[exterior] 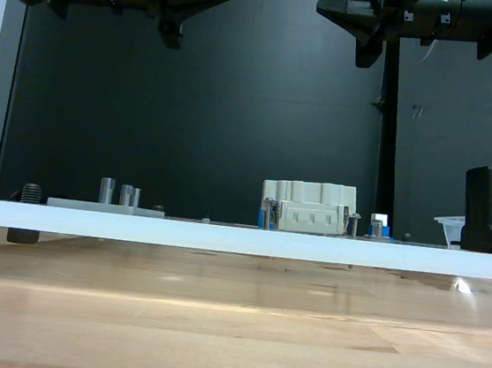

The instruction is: Pick the HAN10E connector and install on the hub

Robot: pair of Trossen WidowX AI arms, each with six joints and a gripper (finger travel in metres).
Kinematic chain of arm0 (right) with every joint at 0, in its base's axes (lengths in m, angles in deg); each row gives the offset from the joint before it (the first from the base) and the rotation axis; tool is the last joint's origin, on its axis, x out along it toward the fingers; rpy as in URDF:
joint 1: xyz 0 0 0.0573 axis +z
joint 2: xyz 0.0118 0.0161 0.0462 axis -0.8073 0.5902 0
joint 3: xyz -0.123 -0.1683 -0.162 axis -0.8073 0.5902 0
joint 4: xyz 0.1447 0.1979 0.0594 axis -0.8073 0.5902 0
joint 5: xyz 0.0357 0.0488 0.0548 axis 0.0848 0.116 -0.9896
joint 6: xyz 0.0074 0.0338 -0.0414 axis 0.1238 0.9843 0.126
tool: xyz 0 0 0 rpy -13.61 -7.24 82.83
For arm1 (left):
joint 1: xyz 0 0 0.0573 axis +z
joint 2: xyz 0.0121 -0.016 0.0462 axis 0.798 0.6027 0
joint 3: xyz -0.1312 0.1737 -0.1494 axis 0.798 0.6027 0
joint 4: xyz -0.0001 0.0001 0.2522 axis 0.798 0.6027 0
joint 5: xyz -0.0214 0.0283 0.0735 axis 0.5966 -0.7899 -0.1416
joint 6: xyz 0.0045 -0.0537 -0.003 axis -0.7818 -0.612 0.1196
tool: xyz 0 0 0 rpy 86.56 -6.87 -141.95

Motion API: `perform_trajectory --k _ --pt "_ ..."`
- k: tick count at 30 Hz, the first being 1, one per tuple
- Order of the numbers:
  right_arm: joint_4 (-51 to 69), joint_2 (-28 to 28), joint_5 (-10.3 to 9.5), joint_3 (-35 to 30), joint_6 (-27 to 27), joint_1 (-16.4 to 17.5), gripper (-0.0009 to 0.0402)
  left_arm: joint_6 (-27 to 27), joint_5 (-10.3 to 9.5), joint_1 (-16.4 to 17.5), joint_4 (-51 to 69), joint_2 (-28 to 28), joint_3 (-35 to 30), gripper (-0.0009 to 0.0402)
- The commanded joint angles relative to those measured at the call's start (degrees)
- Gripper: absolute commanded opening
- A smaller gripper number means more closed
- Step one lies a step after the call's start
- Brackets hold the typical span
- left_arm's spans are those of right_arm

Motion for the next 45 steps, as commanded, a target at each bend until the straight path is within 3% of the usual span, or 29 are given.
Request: perform_trajectory --k 1,12,18,25,30,45 --pt "-0.04 0.02 -1.09 0.0 0.0 0.02 0.0 0.02 0.02 0.0 0.0 0.0 -0.02 0.0" --pt "0.87 -0.26 -1.16 -0.44 0.92 0.11 0.0 0.02 0.02 -0.02 0.02 0.0 -0.02 0.0" --pt "20.9 -2.23 -1.25 -5.03 0.46 1.11 0.0 0.02 0.02 -0.02 0.02 0.0 -0.02 0.0" --pt "41.33 -2.43 -0.37 -9.49 0.9 5.81 0.0 0.02 0.02 -0.02 0.0 0.0 -0.02 0.0" --pt "55.3 -2.43 -0.46 -12.79 1.49 7.28 0.0 0.02 0.02 -0.02 0.02 0.0 -0.02 0.0" --pt "82.36 -2.45 -0.63 -17.31 2.75 11.76 0.0 0.02 0.02 0.0 0.0 0.0 -0.02 0.0"
